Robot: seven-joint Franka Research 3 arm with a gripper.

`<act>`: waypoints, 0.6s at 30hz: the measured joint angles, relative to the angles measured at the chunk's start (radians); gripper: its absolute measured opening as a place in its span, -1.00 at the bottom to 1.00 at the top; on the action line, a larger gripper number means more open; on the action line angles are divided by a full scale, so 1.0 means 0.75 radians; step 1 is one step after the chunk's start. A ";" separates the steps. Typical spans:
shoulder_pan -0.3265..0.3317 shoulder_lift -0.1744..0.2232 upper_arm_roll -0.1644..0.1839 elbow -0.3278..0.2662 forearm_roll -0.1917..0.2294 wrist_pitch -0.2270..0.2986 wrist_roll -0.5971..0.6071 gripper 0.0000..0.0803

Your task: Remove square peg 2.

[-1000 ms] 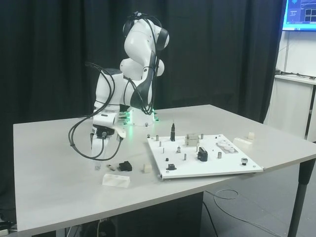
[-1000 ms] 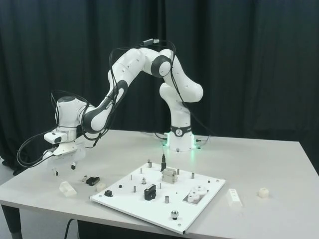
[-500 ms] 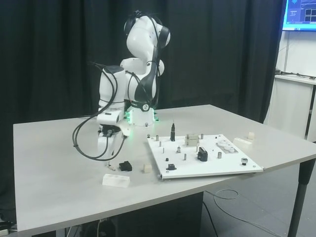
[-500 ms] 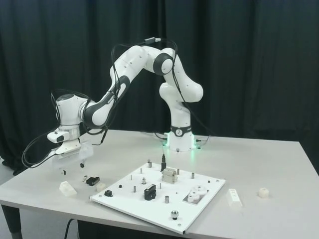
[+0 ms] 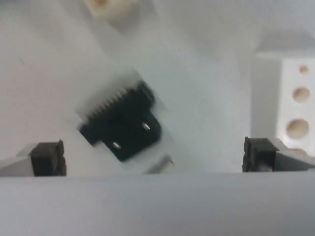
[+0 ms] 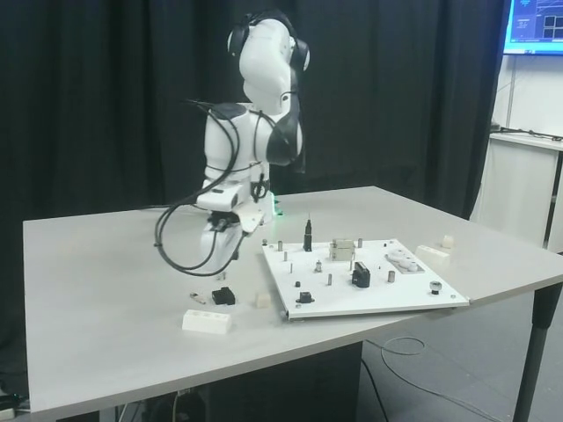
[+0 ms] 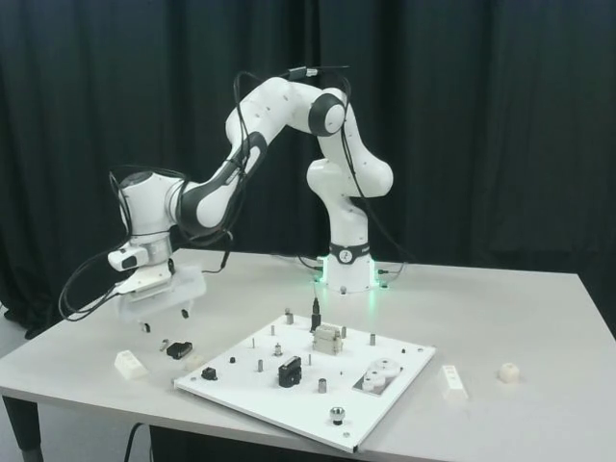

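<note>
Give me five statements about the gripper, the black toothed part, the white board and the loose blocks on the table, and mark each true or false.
1. The gripper is open and holds nothing. True.
2. The black toothed part lies on the grey table, off the white board. True.
3. The gripper is clamped on a peg on the white board. False: it hangs above the table beside the board, over the black toothed part.
4. The white block with round holes sits on the board. False: it lies on the table, nearer the front edge than the black part.
5. Green light shows at the arm's base. True.
</note>
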 joint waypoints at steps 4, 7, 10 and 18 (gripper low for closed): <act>0.041 -0.022 0.000 -0.027 0.003 -0.003 0.124 0.99; 0.074 -0.036 0.000 -0.050 0.003 -0.003 0.261 0.99; 0.105 -0.047 0.000 -0.069 0.003 -0.003 0.433 0.99; 0.182 -0.063 0.000 -0.120 0.003 -0.003 0.827 0.99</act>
